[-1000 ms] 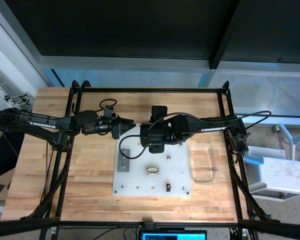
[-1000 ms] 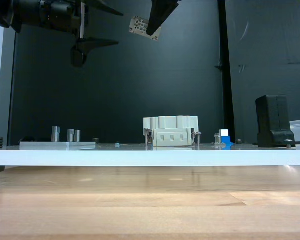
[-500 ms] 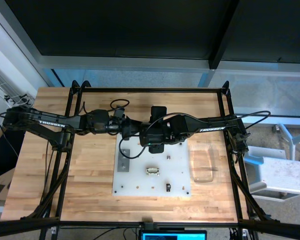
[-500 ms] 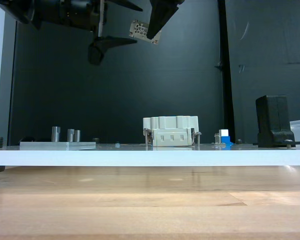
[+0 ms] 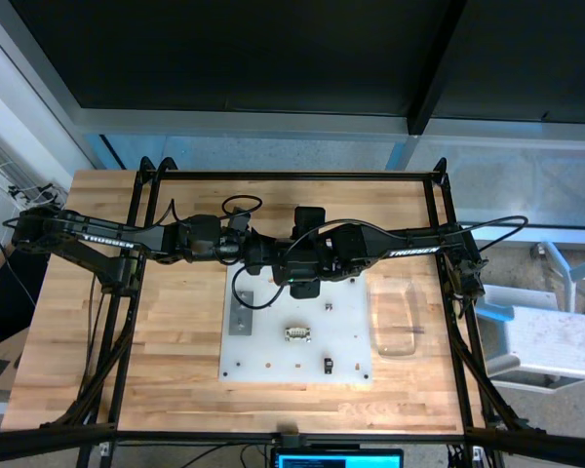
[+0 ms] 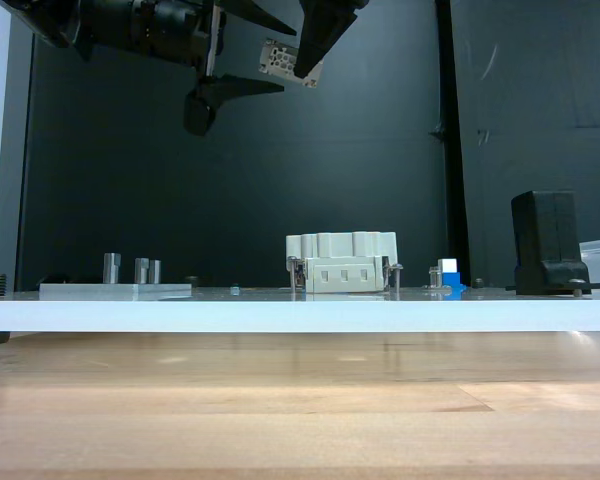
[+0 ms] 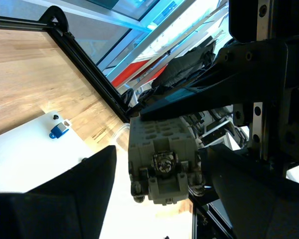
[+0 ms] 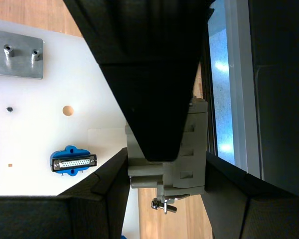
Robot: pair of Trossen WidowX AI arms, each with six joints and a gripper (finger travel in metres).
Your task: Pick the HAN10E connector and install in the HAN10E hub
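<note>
Two black robot arms meet high over a white board (image 5: 263, 363) that lies on a wooden bench (image 5: 175, 341).

The right pincer (image 6: 306, 55) points down and is clamped on a small pale grey-beige plug (image 6: 280, 57). It holds the plug tilted in the air, well above the board. In the right wrist view the plug (image 8: 175, 159) sits squeezed between the two dark fingers, with a small screw showing at one end.

The left pincer (image 5: 265, 257) reaches in level from the left with its fingers spread wide. One finger lies above the plug and one below. It has hold of nothing. In the left wrist view the plug (image 7: 162, 159) sits between the spread fingers, with a clear gap on one side. Whether the other finger touches it cannot be told.

The socket (image 6: 342, 265) stands upright on the board, far below the plug. It has a silver-grey metal frame and a beige insert. A flat grey plate with short metal pegs (image 6: 115, 290) lies to its left. A small blue part (image 6: 448, 280) and a black block (image 6: 550, 245) stand to its right. A clear tray (image 5: 395, 317) rests on the bench just beside the board's right edge.
</note>
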